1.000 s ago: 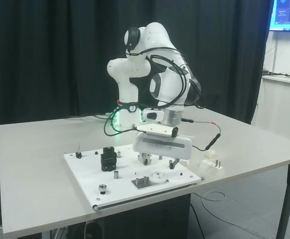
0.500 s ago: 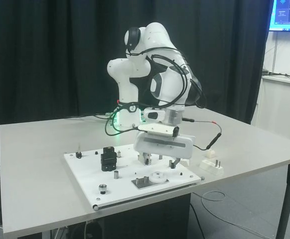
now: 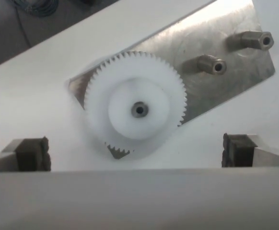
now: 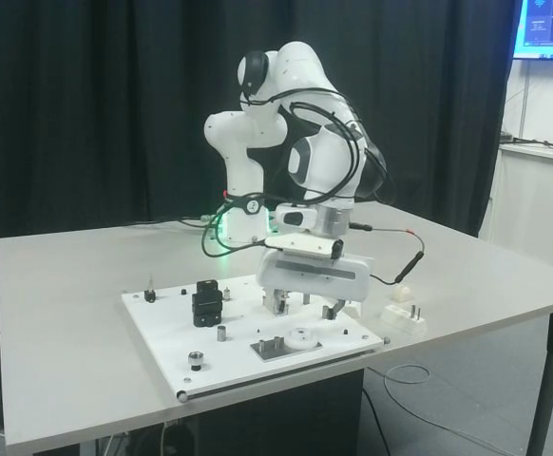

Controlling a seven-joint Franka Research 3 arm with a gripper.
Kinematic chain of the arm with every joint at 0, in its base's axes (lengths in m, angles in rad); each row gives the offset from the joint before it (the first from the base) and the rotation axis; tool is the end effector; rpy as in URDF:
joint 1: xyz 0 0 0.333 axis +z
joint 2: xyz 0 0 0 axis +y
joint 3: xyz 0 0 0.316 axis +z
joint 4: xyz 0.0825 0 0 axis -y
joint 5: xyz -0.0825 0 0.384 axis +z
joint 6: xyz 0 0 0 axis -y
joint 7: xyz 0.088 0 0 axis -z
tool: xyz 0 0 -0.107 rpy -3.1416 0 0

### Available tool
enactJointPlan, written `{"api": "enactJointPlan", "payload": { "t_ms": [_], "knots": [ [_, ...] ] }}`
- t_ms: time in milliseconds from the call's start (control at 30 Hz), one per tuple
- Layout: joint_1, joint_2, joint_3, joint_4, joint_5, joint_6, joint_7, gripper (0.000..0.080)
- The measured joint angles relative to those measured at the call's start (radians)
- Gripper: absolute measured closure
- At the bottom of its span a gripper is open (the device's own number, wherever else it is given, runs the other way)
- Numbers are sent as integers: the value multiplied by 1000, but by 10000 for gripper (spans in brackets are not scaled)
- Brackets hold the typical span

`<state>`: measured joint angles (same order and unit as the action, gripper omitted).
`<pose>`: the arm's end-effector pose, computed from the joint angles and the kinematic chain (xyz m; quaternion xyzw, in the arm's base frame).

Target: Pick medium gear.

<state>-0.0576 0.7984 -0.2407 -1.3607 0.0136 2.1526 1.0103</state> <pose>0.7158 -0.1789 0.2543 0.8100 -0.5809 0.0346 0.0723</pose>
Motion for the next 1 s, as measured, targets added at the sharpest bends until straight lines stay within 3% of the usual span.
{"api": "enactJointPlan", "payload": {
  "t_ms": [300,633,1000],
  "knots": [
    [8,-13,0,0,1,-46,29,3],
    [35,-49,0,-13,1,-163,87,3],
    [88,-126,0,-113,0,-205,127,3]
  ]
}}
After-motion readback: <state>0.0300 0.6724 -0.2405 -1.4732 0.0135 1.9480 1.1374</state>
